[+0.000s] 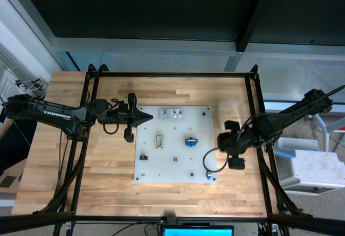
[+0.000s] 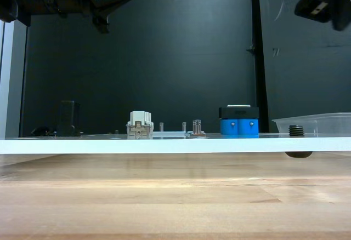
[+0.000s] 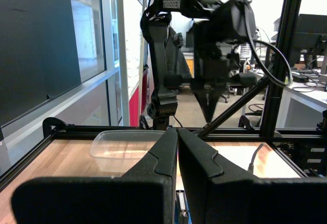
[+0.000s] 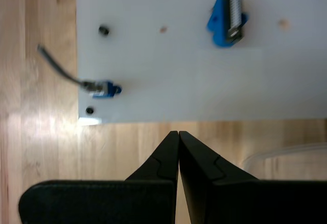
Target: Remove the rj45 connector and place it in the container
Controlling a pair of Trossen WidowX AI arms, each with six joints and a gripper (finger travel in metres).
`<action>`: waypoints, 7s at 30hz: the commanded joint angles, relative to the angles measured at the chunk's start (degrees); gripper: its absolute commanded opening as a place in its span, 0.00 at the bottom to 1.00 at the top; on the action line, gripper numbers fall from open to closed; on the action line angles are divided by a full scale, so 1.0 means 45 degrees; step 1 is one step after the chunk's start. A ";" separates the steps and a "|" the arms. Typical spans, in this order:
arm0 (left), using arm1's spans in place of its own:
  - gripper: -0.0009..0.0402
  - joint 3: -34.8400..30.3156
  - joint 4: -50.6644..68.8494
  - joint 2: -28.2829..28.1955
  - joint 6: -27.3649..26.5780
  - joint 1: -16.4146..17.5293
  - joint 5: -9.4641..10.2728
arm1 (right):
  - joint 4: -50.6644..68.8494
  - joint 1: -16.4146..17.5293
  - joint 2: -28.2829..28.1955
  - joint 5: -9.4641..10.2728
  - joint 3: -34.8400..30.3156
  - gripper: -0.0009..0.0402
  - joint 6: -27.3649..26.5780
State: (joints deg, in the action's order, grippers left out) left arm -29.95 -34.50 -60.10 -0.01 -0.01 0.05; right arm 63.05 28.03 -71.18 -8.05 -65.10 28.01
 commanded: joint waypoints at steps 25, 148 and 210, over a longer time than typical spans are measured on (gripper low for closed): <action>0.02 0.0000 -0.0005 0.0000 0.0000 0.0000 -0.0005 | 0.0117 0.1841 -0.2778 -0.0078 -0.1715 0.02 0.1919; 0.02 0.0000 -0.0005 -0.0005 0.0000 0.0000 -0.0005 | -0.0704 0.1909 -0.4721 -0.0257 -0.2569 0.02 0.1661; 0.02 0.0000 -0.0010 0.0000 0.0000 0.0000 -0.0005 | 0.0641 -0.9010 0.2385 0.0806 0.3968 0.02 -0.5168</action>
State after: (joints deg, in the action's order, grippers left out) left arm -29.95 -34.52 -60.10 -0.01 -0.01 0.05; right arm 65.73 -12.34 -60.69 -4.40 -47.27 4.78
